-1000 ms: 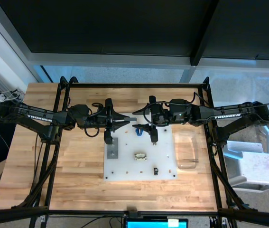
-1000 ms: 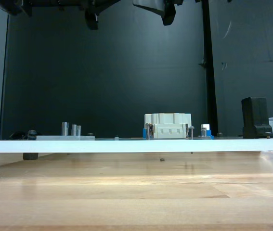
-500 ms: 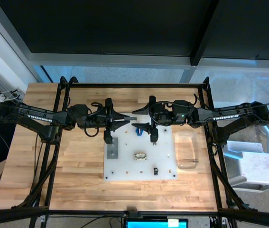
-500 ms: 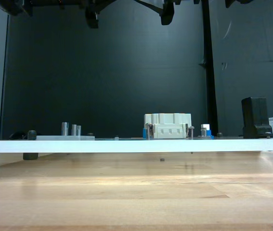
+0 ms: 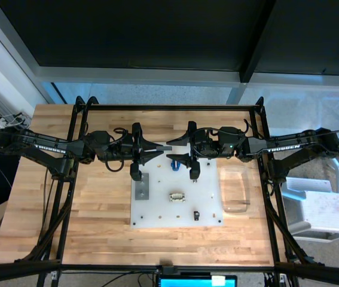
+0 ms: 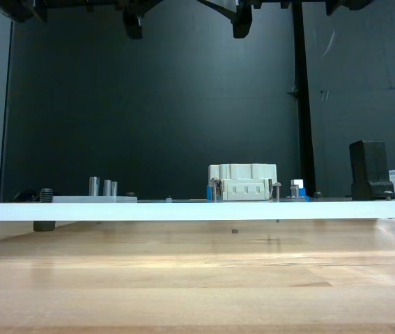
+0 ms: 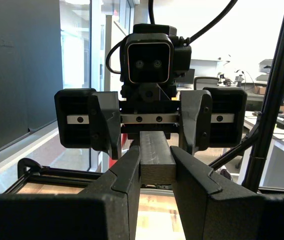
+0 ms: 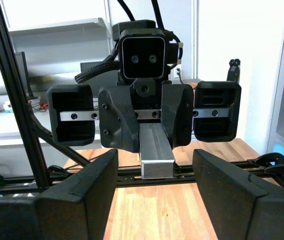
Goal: Pick the 16mm bar and place in it's hole on the taskboard
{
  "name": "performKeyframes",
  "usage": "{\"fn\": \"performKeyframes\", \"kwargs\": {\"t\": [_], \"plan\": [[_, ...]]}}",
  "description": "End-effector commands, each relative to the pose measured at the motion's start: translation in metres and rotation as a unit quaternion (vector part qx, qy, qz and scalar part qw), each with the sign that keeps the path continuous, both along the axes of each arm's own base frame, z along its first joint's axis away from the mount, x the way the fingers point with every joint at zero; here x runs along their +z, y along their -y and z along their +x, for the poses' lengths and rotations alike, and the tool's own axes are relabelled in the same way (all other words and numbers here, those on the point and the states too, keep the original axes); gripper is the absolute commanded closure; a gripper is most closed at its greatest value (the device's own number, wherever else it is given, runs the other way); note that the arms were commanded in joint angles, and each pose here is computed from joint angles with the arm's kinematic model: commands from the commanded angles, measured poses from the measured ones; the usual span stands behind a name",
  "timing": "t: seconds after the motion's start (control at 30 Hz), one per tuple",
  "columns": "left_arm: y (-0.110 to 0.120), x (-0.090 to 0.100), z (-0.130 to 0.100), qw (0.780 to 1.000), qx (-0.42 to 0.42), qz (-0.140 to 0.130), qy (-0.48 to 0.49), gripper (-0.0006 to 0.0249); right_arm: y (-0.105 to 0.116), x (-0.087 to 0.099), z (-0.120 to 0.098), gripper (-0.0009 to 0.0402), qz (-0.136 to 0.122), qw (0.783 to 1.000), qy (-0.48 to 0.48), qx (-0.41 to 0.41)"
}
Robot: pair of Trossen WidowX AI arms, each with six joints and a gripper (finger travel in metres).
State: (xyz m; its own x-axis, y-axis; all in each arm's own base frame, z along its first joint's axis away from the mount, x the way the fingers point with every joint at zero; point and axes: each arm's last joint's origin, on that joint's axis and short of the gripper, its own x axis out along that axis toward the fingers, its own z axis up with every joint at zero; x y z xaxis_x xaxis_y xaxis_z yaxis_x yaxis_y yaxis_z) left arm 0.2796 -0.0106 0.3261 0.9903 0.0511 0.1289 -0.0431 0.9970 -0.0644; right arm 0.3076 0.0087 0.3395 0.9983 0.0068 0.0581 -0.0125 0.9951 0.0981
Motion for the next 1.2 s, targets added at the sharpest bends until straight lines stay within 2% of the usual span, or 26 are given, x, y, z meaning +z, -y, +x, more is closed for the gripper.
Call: {"fn": "performKeyframes", "kwargs": {"t": [0.03,0.37,0.77,0.83,0.93,1.2], "plan": [[0.0,0.0,0.0,1.0,0.0,-0.001,-0.001,0.0243,0.0,0.001,0.0,0.0212,0.0,1.0,0.003,-0.001],[0.0,0.0,0.0,1.0,-0.001,-0.002,-0.001,0.0243,0.0,0.001,0.0,0.0274,0.0,1.0,0.003,-0.001],[0.0,0.0,0.0,1.0,-0.001,-0.007,0.001,0.0243,0.0,0.001,0.0,0.0396,-0.005,1.0,0.001,-0.001],[0.0,0.0,0.0,1.0,-0.002,-0.009,0.001,0.024,0.0,0.001,0.0,0.039,-0.006,1.0,0.002,-0.001],[0.0,0.0,0.0,1.0,-0.002,-0.013,0.001,0.0222,0.0,0.001,0.0,0.039,-0.006,1.0,0.002,-0.001],[0.0,0.0,0.0,1.0,-0.004,-0.021,-0.001,0.0127,0.0,0.013,-0.011,0.0394,-0.013,1.0,0.026,-0.002]]}}
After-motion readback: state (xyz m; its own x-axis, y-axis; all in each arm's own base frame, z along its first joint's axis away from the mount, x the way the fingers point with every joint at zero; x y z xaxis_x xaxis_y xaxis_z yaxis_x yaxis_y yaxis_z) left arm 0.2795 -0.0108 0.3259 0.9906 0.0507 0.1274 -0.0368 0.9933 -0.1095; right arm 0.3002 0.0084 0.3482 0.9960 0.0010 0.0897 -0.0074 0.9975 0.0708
